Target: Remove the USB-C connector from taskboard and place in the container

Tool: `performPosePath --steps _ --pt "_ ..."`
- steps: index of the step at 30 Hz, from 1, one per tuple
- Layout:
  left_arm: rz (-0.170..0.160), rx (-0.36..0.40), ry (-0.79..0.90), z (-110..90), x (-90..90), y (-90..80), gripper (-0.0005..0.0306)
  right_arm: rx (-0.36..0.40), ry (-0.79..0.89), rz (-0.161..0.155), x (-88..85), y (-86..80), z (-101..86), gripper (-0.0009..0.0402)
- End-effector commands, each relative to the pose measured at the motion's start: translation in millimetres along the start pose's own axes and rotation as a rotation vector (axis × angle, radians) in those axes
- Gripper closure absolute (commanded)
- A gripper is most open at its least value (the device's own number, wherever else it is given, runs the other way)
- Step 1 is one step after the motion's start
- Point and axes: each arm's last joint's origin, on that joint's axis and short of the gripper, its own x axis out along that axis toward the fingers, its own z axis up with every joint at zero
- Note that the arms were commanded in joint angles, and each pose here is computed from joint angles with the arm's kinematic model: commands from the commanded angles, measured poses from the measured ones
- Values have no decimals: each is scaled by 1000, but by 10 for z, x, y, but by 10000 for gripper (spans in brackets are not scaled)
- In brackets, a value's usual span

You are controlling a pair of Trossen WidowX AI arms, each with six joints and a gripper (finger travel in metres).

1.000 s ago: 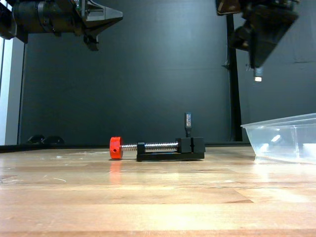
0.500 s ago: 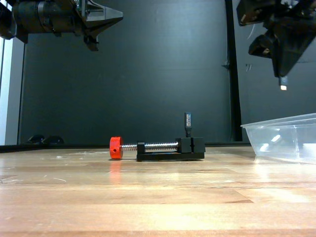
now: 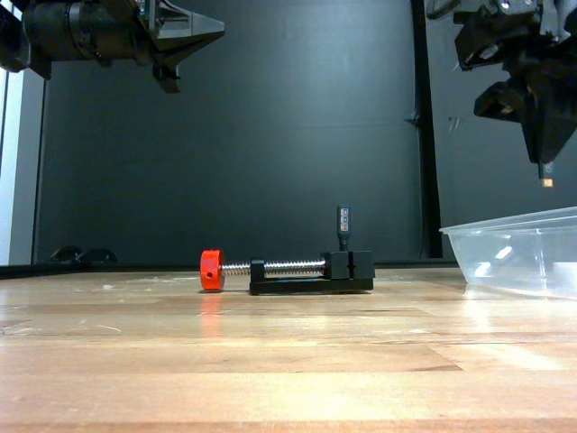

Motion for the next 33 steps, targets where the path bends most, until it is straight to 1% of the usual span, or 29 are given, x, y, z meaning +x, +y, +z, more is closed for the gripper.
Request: performPosePath --steps 1,4,7,13,17,20,24,29,33 --pt "0 0 0 0 0 0 300 0 18 -9 54 -22 -54 393" --pt "0 0 -1 1 -1 0 300 15 24 -12 75 -26 -66 393" --pt "0 0 0 1 -1 0 300 23 14 -8 76 -21 -57 393" --pt "0 0 0 0 0 0 300 23 19 -12 76 -26 -61 389" --pt "0 0 -1 1 -1 0 300 26 1 -50 76 -38 -56 354" --pt "0 0 0 0 0 0 300 27 1 -51 76 -38 -55 322" --pt "0 0 0 0 0 1 300 27 3 -52 80 -37 -55 289" --pt "0 0 0 0 0 0 300 27 3 -52 79 -38 -55 262" --pt "0 0 0 0 0 0 300 27 3 -52 79 -38 -56 249"
